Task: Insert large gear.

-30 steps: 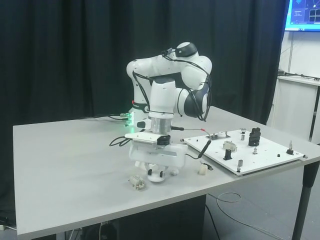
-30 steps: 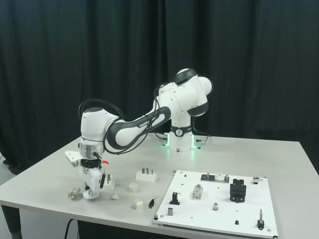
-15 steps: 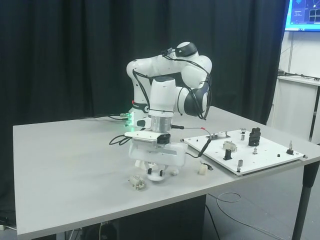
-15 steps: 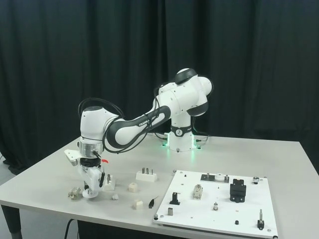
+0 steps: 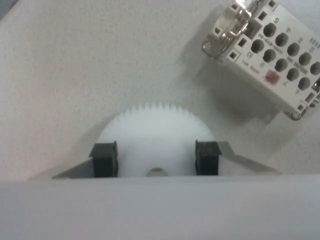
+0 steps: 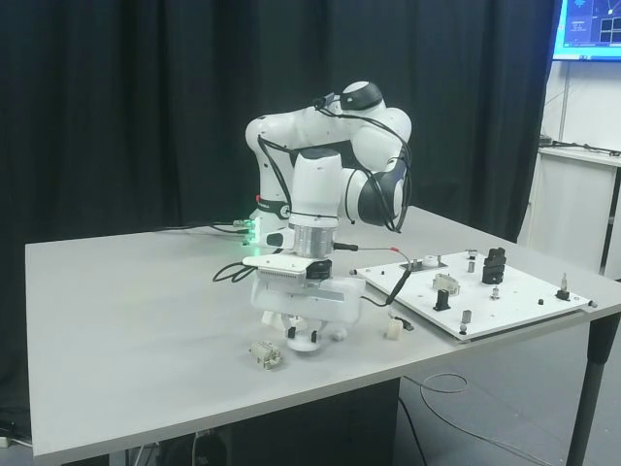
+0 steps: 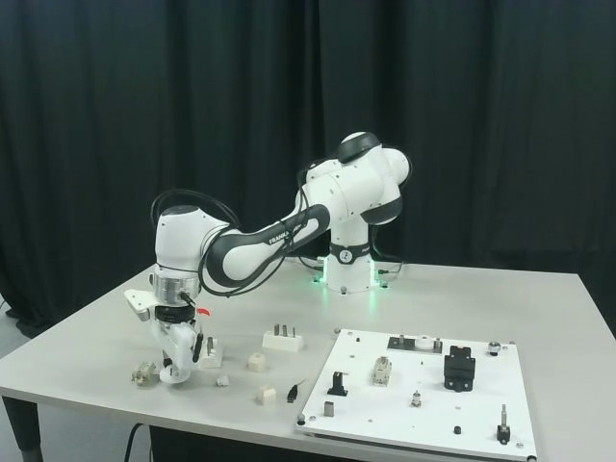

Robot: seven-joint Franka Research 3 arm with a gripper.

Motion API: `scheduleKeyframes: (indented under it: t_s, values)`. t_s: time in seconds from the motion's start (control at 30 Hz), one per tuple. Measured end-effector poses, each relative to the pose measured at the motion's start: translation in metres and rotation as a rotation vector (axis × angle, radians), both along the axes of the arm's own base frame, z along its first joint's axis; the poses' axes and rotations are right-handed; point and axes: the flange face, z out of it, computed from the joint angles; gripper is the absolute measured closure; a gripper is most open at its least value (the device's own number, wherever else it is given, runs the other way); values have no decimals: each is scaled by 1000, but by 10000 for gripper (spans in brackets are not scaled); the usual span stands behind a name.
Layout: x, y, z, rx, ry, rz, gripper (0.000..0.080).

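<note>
1. Gear (image 5: 157,134): white, toothed all round its rim, seemingly rigid moulded plastic; we judge it light and stiff, smooth enough on its faces to slip, its fine teeth the part most easily marred.
2. We would take hold across the central hub rather than the toothed rim; that is where the black pads (image 5: 105,159) sit, one on each side of the small bore, close in around the hub and apparently gripping it; the spread is narrow, and whether contact is firm we cannot tell for certain.
3. Relative to the gripper (image 5: 156,159), the gear lies directly beneath and between the fingers; its teeth arc outward toward twelve o'clock in the wrist view.
4. A white multi-pin connector (image 5: 267,57) lies on the grey table (image 5: 75,75) near the gear, toward one o'clock, not touching it.
5. From the second room view, the gripper (image 7: 175,364) hangs low over the table at the near-left corner, well apart from the white assembly board (image 7: 423,390), which lies toward three o'clock; we judge the carry and insertion not yet done.
</note>
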Motion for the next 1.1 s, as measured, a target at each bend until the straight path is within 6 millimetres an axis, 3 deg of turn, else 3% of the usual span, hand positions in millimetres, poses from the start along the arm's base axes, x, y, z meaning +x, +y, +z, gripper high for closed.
scheduleKeyframes:
  t_s: [1.1]
  values:
    - [1, 10, -1, 33, 19, 8, 469]
